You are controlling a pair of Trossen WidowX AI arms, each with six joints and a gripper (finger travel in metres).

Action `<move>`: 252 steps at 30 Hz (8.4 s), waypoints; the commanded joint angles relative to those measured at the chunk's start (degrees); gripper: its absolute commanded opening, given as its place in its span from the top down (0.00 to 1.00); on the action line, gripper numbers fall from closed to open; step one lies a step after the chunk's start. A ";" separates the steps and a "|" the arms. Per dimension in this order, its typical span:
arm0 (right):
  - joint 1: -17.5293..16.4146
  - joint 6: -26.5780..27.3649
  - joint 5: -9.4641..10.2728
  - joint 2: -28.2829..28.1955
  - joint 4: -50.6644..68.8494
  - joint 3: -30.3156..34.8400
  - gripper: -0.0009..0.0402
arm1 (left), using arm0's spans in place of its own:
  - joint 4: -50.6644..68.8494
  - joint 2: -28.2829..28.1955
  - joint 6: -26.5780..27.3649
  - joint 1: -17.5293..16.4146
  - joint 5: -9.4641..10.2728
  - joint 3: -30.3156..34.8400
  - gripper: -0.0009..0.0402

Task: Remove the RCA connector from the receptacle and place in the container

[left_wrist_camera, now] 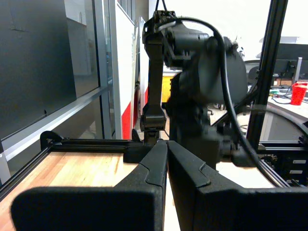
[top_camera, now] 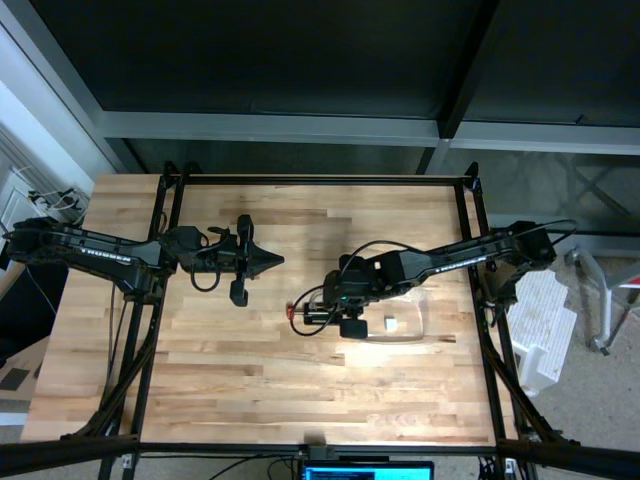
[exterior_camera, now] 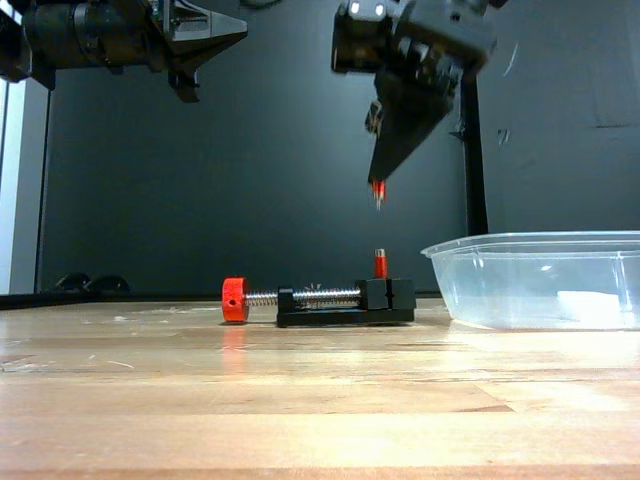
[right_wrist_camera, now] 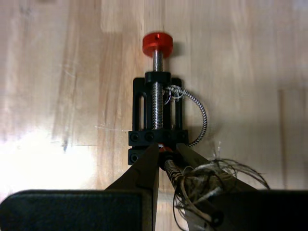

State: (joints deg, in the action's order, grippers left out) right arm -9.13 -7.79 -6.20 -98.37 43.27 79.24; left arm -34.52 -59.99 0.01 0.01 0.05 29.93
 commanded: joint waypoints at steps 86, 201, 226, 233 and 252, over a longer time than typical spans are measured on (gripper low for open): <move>-8.92 -12.96 -0.24 25.86 4.00 -31.43 0.69 | -0.02 -0.02 -0.02 -0.02 -0.02 0.02 0.98; 10.25 5.27 5.79 40.83 -66.47 -45.03 0.98 | -0.02 -0.02 -0.02 -0.02 -0.02 0.02 0.98; 10.25 5.27 5.79 40.85 -66.47 -45.03 0.98 | -0.02 -0.02 -0.02 0.00 -0.02 0.02 0.98; 10.25 5.27 5.79 40.83 -66.47 -45.03 0.98 | -0.02 -0.02 -0.02 0.00 -0.02 0.02 0.98; 10.27 5.27 5.79 40.83 -66.47 -45.03 0.98 | -0.02 -0.02 -0.02 0.00 -0.02 0.02 0.98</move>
State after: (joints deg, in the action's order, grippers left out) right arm 1.15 -2.52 -0.38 -57.52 -23.18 34.20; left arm -34.54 -59.99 0.01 0.01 0.03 29.93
